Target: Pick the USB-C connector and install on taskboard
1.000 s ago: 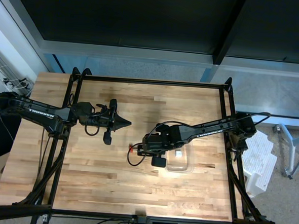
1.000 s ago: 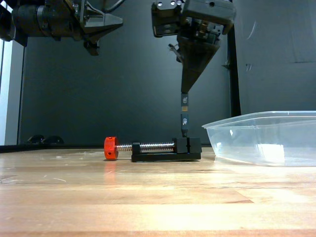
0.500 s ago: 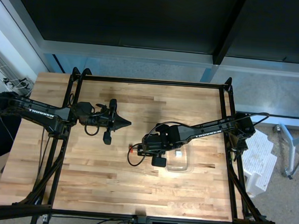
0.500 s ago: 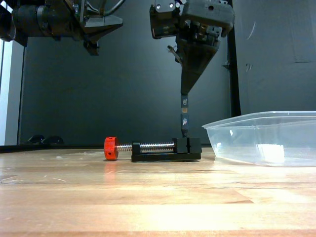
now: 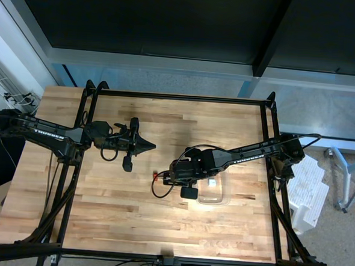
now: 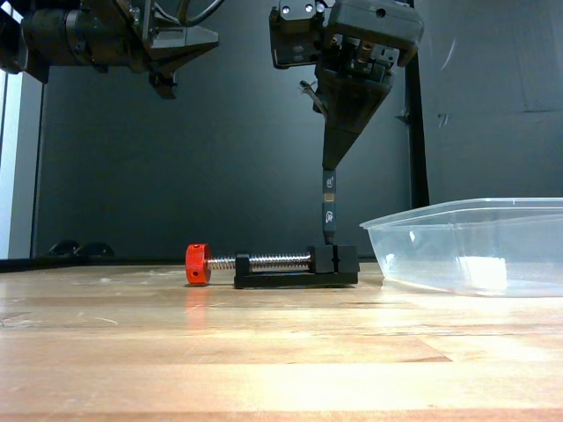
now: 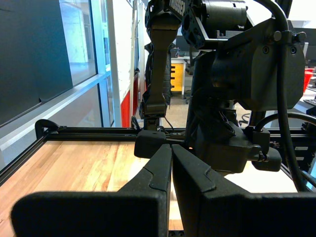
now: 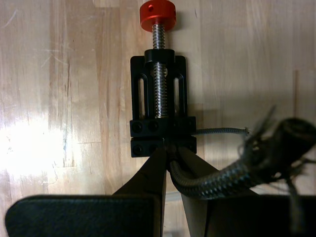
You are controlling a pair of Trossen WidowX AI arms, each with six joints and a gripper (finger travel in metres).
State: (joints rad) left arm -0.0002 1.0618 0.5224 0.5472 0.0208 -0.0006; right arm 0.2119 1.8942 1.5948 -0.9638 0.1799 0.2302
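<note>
Two fingers of the right gripper point(image 6: 328, 170) pinch the USB-C connector point(image 6: 328, 213) upright, its lower end at the taskboard point(image 6: 297, 267) below them. A slight tilt could jam it on entry. Left gripper point(image 6: 209, 37), fingers together, hangs well aside.

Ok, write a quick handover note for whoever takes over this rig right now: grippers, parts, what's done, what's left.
Left gripper: shut, empty, parked high over the left side of the table.
Right gripper: shut on the USB-C connector, holding it upright directly over the taskboard.
Taskboard: flat on the table beside the clear tray, with its red knob pointing away from the tray.
Done: connector picked, its lower end brought to the block's top.
Left: I cannot tell if it is seated. Press it home if needed, then release and retract.
</note>
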